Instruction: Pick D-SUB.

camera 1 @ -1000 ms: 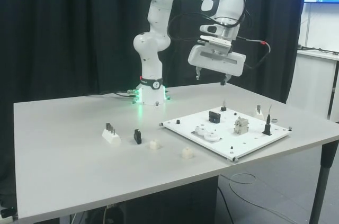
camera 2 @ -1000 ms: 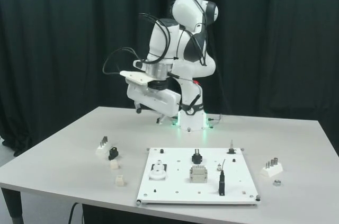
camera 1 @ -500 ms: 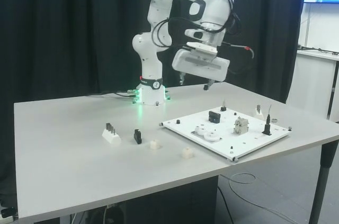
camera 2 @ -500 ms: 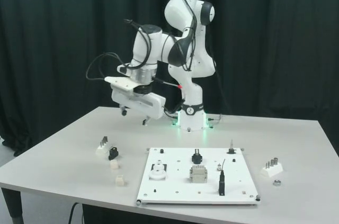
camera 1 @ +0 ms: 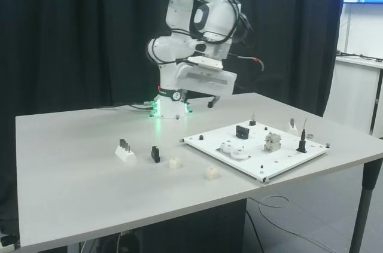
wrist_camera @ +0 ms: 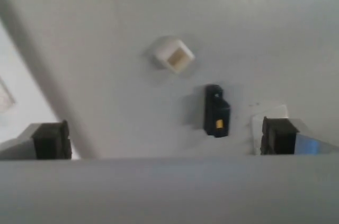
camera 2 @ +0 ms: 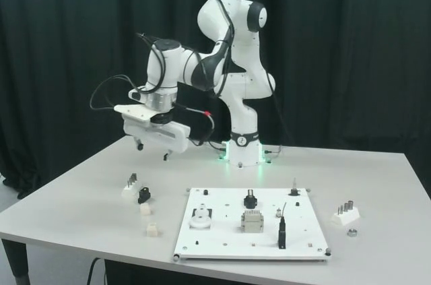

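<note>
Plastic and metal, by its look: the D-SUB (wrist_camera: pixel 216 110) is a small black connector block, seemingly with a metal face, lying loose on the grey table (camera 1: pixel 72 163) away from the white board (camera 1: pixel 287 160), between a white holder with upright pins (camera 1: pixel 125 151) and a small white cube (camera 1: pixel 174 162). In the second room view it sits just beside that holder, at (camera 2: pixel 143 195), with a second white cube (camera 2: pixel 153 230) nearer the table edge. The gripper (camera 2: pixel 152 150) hangs well above this group, empty, its two black fingers (wrist_camera: pixel 51 140) spread wide with nothing between them. I judge the connector to be light, rigid and not fragile, so a firm pinch should do it no harm; its smooth shell could be somewhat slippery and, being so light, it may skid or tip if one finger meets it before the other. The sensible hold seems to be across the narrow width, on the two long flat flanks near the middle of the body, keeping clear of the end with the small inset face. The neighbouring holder stands close, so the finger on that side will have little room.
</note>
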Action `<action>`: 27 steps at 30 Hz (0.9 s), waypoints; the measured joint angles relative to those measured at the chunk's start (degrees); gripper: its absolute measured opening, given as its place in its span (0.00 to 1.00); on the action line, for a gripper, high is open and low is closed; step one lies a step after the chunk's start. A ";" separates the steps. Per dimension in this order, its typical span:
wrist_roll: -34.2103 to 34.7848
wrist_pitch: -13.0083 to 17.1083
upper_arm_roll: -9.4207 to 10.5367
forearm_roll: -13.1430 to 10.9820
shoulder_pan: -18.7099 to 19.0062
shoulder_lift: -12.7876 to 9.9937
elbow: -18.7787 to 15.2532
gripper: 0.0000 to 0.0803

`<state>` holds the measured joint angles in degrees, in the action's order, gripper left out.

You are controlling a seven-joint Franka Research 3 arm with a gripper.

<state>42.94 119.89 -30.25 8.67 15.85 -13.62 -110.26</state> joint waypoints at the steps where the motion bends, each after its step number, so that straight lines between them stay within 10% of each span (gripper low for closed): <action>1: -0.75 0.19 0.00 0.00 -0.47 0.03 -0.24 1.00; 27: -12.95 12.15 -0.30 -1.61 -9.72 5.00 -15.01 1.00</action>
<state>29.98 132.05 -30.55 7.06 6.13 -8.62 -125.27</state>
